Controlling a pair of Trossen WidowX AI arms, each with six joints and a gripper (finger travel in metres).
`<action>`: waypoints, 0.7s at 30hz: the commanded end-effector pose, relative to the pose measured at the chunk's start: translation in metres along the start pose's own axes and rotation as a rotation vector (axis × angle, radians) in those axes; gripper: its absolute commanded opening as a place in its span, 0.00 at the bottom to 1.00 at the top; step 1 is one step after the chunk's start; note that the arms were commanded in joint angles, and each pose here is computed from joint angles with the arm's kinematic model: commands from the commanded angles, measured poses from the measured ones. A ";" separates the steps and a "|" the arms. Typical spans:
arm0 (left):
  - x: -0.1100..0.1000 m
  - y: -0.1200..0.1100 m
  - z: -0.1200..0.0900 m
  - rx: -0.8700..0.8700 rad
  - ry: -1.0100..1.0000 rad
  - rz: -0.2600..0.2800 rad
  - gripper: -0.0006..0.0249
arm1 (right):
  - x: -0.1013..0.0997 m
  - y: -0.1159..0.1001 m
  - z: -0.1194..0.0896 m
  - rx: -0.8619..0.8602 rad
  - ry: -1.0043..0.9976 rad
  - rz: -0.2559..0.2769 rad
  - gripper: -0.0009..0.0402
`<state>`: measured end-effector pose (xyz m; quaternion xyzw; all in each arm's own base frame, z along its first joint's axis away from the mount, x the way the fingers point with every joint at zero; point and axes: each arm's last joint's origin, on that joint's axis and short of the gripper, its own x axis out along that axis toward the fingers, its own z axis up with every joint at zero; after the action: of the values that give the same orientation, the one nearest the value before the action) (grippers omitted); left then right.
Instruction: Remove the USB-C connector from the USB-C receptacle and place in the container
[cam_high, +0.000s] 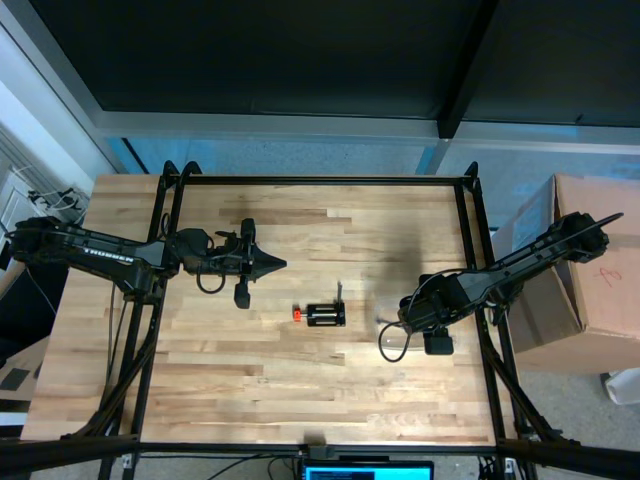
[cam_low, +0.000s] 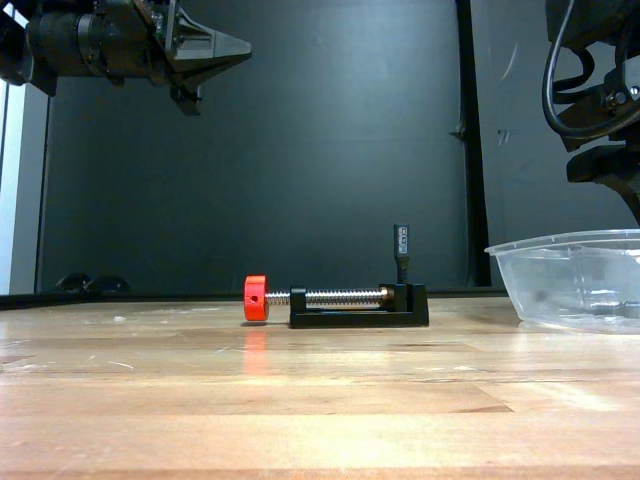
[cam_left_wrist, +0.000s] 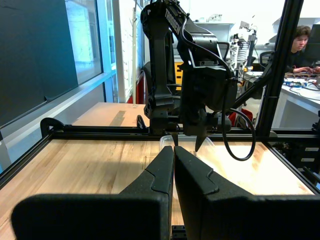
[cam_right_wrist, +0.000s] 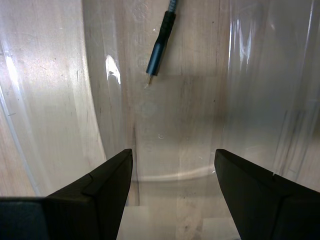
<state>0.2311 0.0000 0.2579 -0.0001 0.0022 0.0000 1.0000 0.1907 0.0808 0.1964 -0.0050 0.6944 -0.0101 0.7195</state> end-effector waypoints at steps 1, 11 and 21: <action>0.000 0.000 0.000 0.000 0.000 0.000 0.02 | 0.000 0.000 0.001 0.000 -0.004 0.000 0.58; 0.000 0.000 0.000 0.000 0.000 0.000 0.02 | -0.045 -0.015 0.015 0.035 -0.235 0.044 0.42; 0.000 0.000 0.000 0.000 0.000 0.000 0.02 | -0.084 -0.049 0.050 0.063 -0.735 0.040 0.06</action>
<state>0.2312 0.0000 0.2578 -0.0001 0.0024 0.0000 1.0000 0.2332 0.0364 0.2791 0.0274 0.4186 -0.0146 0.9076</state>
